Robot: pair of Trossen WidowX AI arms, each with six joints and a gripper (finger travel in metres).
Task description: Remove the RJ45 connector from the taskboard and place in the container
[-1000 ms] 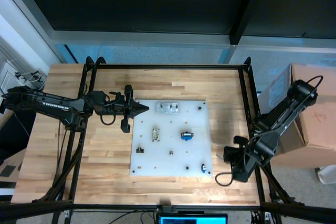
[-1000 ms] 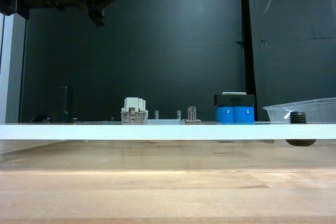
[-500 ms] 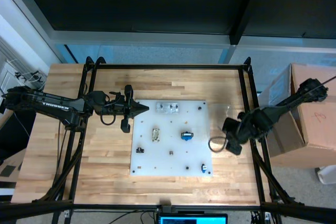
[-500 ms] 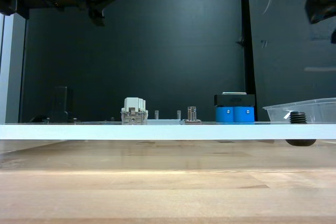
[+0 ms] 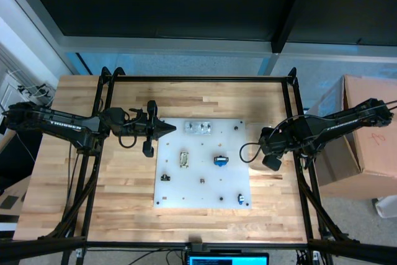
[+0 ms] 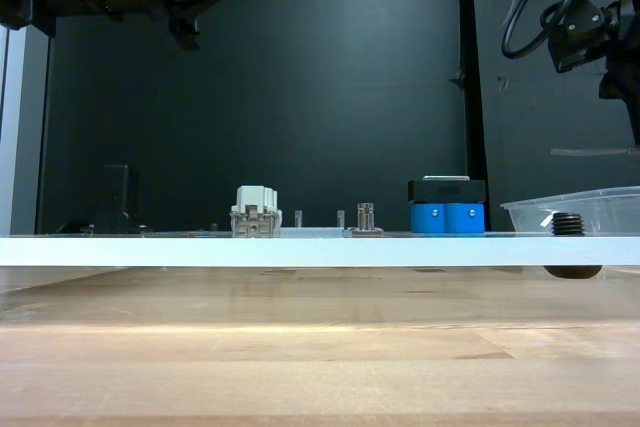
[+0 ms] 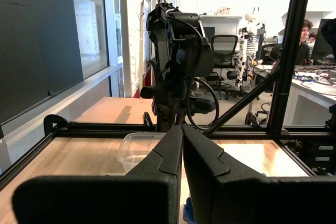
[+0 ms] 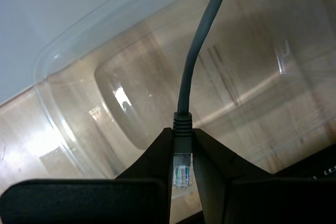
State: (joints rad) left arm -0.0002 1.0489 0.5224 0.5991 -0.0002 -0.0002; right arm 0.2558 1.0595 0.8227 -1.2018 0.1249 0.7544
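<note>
Over the last second the right hand (image 5: 270,159) has swung from the near-right corner of the wooden table (image 5: 124,215) up and inward, to just beside the right edge of the white taskboard (image 5: 201,178). It hangs above the clear plastic container (image 8: 58,85), clamped on the clear RJ45 connector (image 8: 182,174) with its grey cable stub. Removal looks done; lowering and release remain. The left hand (image 5: 162,128) hovers over the board's far-left edge, fingers pressed together, empty.

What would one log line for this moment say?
left hand: shut, raised over left edge of white board | right hand: shut on grey-cabled RJ45 connector, over clear plastic container
</note>
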